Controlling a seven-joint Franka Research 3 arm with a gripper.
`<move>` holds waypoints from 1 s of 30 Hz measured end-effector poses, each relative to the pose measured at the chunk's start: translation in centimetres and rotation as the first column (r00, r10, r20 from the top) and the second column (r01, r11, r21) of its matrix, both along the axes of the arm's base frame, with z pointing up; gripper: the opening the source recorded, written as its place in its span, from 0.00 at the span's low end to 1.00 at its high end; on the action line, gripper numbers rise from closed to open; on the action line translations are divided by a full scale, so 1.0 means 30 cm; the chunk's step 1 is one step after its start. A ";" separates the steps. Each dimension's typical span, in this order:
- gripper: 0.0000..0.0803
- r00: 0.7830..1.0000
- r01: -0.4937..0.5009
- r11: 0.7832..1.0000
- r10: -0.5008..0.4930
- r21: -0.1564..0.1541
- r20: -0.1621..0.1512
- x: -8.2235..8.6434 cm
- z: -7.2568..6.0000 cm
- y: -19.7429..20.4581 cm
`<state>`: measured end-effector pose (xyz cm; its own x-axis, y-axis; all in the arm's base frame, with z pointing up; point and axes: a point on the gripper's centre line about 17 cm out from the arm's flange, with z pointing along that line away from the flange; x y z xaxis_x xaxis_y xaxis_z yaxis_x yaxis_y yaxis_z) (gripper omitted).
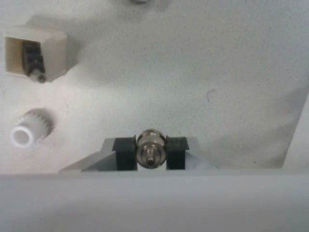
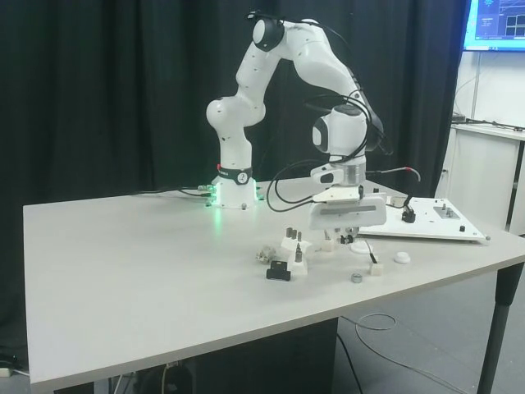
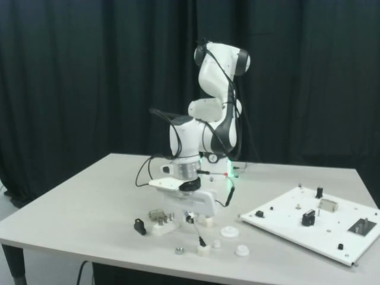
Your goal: Insert BNC.
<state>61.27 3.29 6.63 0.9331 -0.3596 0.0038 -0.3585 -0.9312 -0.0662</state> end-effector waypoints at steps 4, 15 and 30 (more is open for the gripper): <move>0.16 1.000 -0.006 1.000 0.006 -0.004 0.001 0.001 0.003 -0.002; 0.16 1.000 -0.016 1.000 0.016 -0.011 0.001 0.001 0.005 -0.003; 0.16 1.000 -0.030 0.999 0.030 -0.015 0.007 0.010 0.013 0.015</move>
<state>61.57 3.75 7.03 0.9435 -0.3311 0.0153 -0.3298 -0.9424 -0.0549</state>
